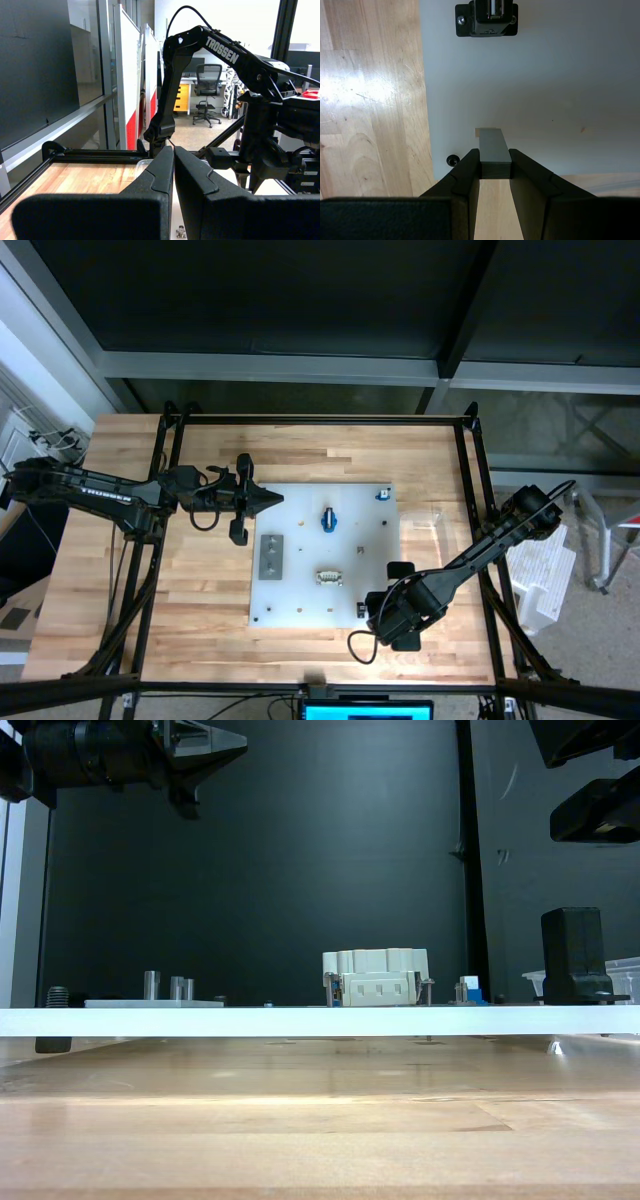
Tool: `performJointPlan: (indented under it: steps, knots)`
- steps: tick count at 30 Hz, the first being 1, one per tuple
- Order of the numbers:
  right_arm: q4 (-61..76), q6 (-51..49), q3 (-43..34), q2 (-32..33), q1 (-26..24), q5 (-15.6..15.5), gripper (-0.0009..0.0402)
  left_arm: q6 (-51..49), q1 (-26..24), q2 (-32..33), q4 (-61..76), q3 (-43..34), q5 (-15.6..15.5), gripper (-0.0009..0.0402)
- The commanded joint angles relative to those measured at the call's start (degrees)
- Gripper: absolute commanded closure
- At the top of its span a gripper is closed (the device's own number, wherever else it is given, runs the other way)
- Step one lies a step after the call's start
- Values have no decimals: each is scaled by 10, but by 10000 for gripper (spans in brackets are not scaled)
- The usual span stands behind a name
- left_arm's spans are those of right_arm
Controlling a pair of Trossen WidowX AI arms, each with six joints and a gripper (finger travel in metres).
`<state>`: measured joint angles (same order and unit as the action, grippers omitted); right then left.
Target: Pick the 16mm bar and install on taskboard
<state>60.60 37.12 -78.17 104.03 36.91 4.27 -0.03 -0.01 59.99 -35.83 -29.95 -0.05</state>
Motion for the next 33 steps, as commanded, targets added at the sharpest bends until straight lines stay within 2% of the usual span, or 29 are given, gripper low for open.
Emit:
performJointPlan:
  steps: [1,6,33]
  knots:
    - [-1,0,0,0,0,0,393,0,0,0,0,0,0,393]
    - [-3,0,0,0,0,-12,393,0,0,0,0,0,0,393]
    - [-51,-3,33,7,0,-8,393,0,0,0,0,0,0,393]
